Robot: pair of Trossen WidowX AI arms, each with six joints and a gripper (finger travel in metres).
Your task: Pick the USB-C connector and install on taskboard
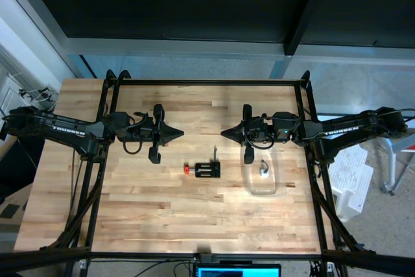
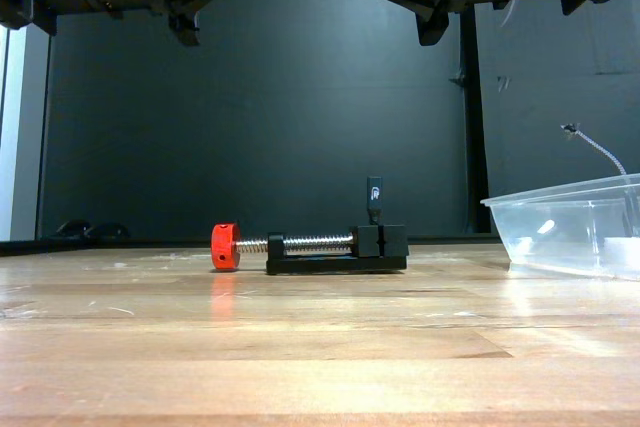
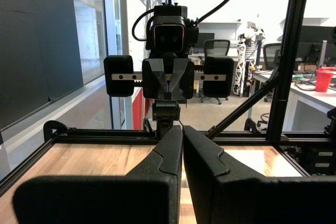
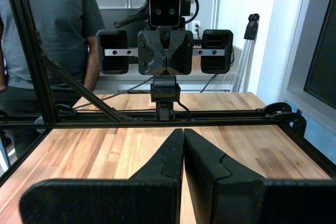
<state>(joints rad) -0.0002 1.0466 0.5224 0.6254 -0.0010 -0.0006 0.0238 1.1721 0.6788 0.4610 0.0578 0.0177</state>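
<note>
taskboard (image 1: 206, 170) between left end effector (image 1: 181, 134) and right end effector (image 1: 222, 134), usb-c connector (image 1: 265, 173) in tray (image 1: 261, 193)

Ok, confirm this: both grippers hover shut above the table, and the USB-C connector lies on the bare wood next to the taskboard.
Not quite. The high view shows the USB-C connector lying inside the clear tray, right of the taskboard, not on bare wood. The rest holds: the left gripper and right gripper hover above the table with fingers shut.

TROSSEN, white letters, along left arm (image 1: 65, 129) and again along right arm (image 1: 338, 131), high view
</note>
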